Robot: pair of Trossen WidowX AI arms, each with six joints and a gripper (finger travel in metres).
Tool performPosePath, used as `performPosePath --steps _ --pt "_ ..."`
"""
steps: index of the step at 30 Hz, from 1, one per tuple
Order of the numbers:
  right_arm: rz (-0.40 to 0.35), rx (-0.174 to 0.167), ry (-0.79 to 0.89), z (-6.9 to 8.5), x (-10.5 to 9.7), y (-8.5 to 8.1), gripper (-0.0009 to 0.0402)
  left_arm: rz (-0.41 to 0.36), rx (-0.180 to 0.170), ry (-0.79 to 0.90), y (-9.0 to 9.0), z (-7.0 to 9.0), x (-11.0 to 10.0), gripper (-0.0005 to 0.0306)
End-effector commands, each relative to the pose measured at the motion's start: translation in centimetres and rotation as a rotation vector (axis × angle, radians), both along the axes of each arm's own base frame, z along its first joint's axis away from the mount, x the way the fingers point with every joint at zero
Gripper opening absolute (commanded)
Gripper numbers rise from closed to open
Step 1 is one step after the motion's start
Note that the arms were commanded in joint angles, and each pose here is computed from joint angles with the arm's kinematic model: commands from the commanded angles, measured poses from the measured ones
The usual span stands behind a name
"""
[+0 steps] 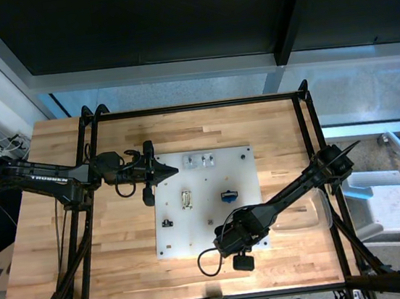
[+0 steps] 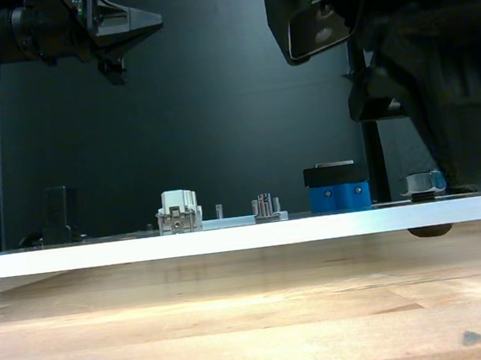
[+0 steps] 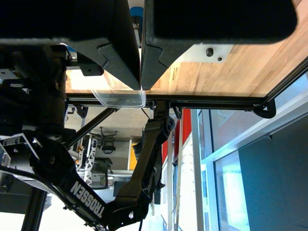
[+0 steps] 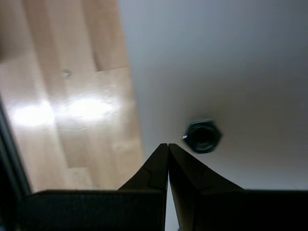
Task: Unfasten the M12 fastener and place in the container
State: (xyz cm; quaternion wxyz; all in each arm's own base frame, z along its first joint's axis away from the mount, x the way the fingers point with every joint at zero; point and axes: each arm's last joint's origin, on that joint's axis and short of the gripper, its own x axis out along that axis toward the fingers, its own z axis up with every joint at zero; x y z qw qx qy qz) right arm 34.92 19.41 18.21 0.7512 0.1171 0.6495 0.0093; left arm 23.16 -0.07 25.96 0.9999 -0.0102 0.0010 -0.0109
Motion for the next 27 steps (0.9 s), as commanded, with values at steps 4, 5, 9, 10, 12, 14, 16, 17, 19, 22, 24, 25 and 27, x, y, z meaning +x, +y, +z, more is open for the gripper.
performPosePath --steps 4,5,9,10,12,14,16,17,19,22,24,25,27 --pt "-0.015 -0.041 -0.019 -0.1 0.1 -0.2 0.0 0.0 0.0 0.0 0.0 0.0 0.0 0.0" --pt "-0.016 -0.045 -0.022 0.0 0.1 -0.3 0.0 0.0 0.0 0.0 0.0 0.0 0.0 0.0" --pt "-0.017 -0.046 -0.023 0.0 0.1 -0.3 0.0 0.0 0.0 0.0 0.0 0.0 0.0 0.0" --pt "-0.017 -0.046 -0.022 0.0 0.1 -0.3 0.0 0.0 0.0 0.0 0.0 0.0 0.0 0.0" --pt "-0.018 -0.046 -0.023 0.0 0.2 -0.4 0.0 0.0 0.0 0.0 0.0 0.0 0.0 0.0" --pt "-0.019 -0.047 -0.022 -0.1 0.2 -0.4 0.0 0.0 0.0 0.0 0.0 0.0 0.0 0.0" --pt "-0.031 -0.089 -0.022 -0.1 0.0 -0.6 0.0 0.0 0.0 0.0 0.0 0.0 0.0 0.0" --pt "-0.07 -0.152 -0.027 0.1 -0.1 -0.9 0.0 0.0 0.0 0.0 0.0 0.0 0.0 0.0" --pt "-0.156 -0.292 -0.034 0.5 -0.6 -1.5 0.0 0.0 0.0 0.0 0.0 0.0 0.0 0.0" --pt "-0.195 -0.382 -0.03 1.3 -1.0 -2.0 0.0 0.0 0.0 0.0 0.0 0.0 0.0 0.0" --pt "-0.195 -0.377 -0.027 1.6 -1.1 -2.0 0.0 0.0 0.0 0.0 0.0 0.0 0.0 0.0" --pt "-0.195 -0.375 -0.028 1.7 -1.1 -2.0 0.0 0.0 0.0 0.0 0.0 0.0 0.0 0.0" --pt "-0.195 -0.366 -0.027 1.9 -1.1 -2.0 0.0 0.001 0.0 -0.001 0.0 0.0 0.0 0.0"
